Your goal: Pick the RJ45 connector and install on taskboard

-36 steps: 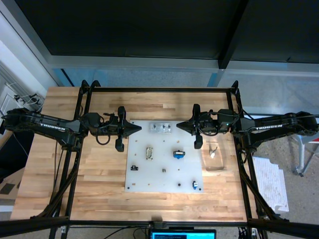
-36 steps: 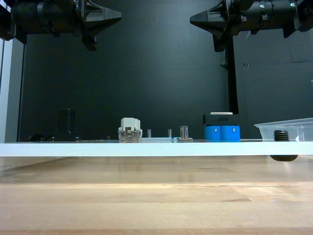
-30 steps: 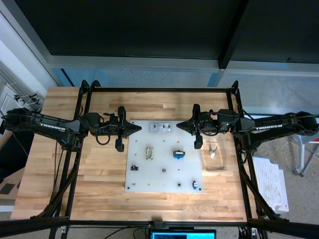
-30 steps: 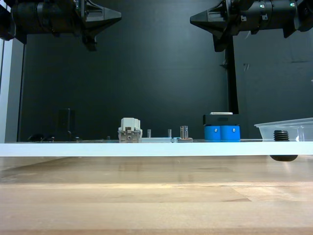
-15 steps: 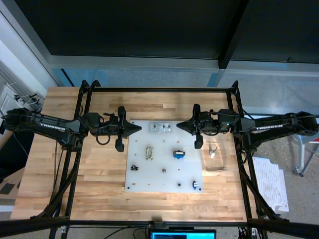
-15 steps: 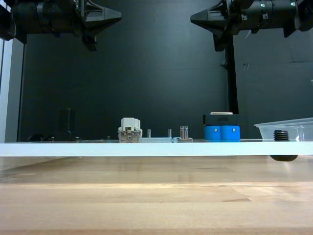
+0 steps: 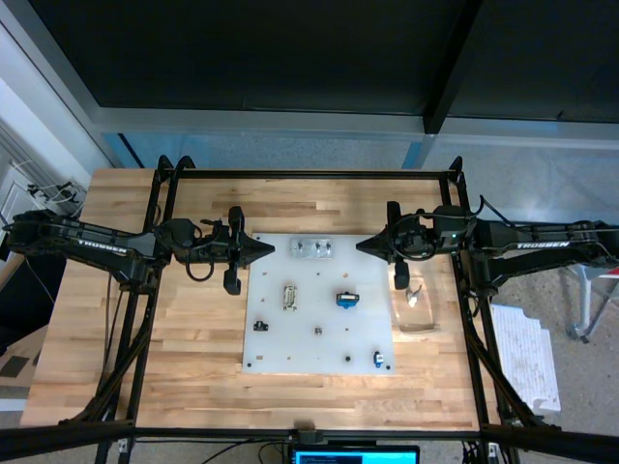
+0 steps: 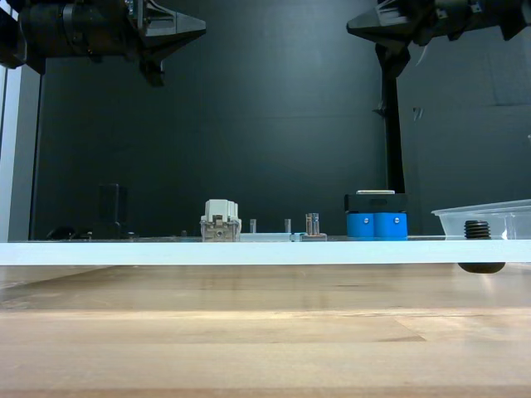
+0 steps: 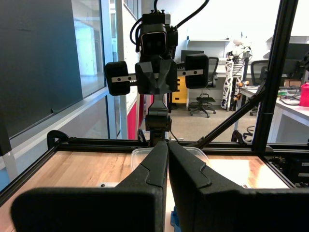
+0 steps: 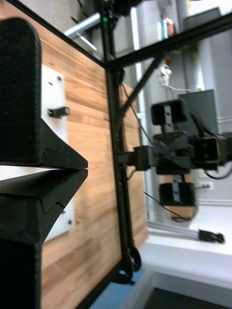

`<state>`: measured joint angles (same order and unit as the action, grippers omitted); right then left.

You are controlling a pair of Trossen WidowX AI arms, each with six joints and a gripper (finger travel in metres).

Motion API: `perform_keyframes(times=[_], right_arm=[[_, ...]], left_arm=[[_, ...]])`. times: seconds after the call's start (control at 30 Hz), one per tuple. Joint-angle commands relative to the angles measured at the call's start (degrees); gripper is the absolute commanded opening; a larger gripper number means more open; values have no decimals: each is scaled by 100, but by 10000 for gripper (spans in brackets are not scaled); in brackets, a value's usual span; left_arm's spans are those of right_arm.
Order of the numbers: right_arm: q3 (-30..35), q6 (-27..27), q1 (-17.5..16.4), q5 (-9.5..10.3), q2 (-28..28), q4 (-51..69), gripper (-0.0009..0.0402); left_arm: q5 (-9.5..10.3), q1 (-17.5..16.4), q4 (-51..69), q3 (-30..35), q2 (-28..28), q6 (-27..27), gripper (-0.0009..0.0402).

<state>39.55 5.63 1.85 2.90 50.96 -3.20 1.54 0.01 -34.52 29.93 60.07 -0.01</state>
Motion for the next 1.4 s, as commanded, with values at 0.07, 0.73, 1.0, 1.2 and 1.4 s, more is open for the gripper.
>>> perform_keyframes(times=[0.07,0.73,1.0,1.2,1.4], right_arm=[[291,-24,-2,24,-98,981,0],[1843,-516,-37,157,-136,5442,0],[1899,-501,-122,109,-136,6365,0],[1897,-483,-442,-295,-136,7147,6],[1886,-455,-675,-341,-136,7617,36]], left_arm=[[0,-2,0,2,4,0,0],[0,0,0,2,4,0,0],[0,-2,0,2,2,0,0],[0,-2,0,2,2,0,0],[0,0,0,2,2,0,0]])
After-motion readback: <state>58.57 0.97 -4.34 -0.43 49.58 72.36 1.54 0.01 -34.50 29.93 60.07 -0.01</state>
